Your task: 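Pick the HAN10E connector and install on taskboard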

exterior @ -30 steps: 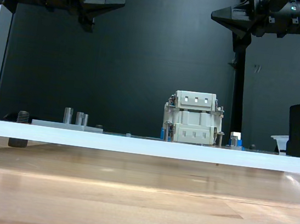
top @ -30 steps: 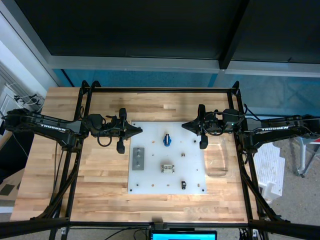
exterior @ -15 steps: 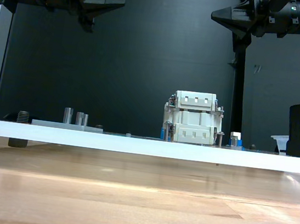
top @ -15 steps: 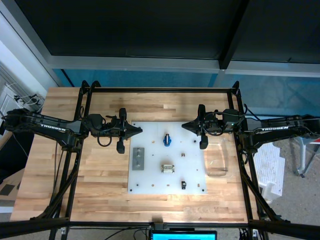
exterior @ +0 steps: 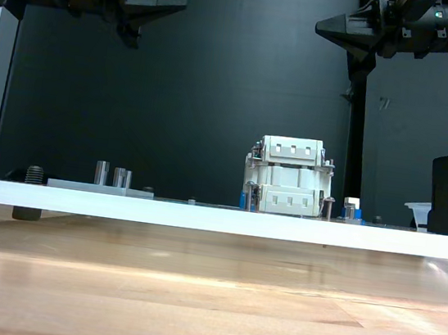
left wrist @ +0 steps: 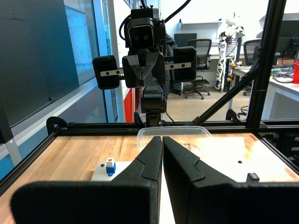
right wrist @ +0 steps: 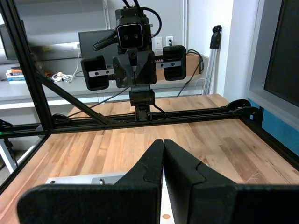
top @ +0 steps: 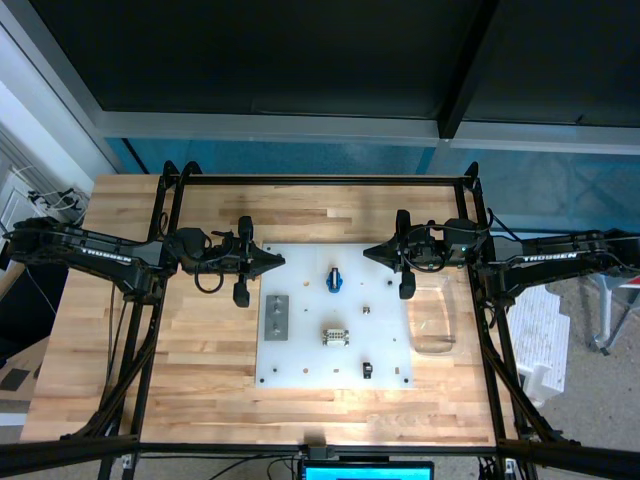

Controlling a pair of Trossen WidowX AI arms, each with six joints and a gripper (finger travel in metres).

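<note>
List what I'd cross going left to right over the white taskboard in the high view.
Flat grey metal plate with two holes → pale grey-white HAN10E connector block → tiny black part → clear plastic tray beside the board. Over the white taskboard's far edge hover the left gripper and right gripper, both shut.

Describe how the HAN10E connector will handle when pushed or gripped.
The HAN10E connector looks like rigid moulded plastic, probably stiff. It stands tall on the taskboard, so a high push might tip it. Left gripper and right gripper hover shut above the board's far side.
</note>
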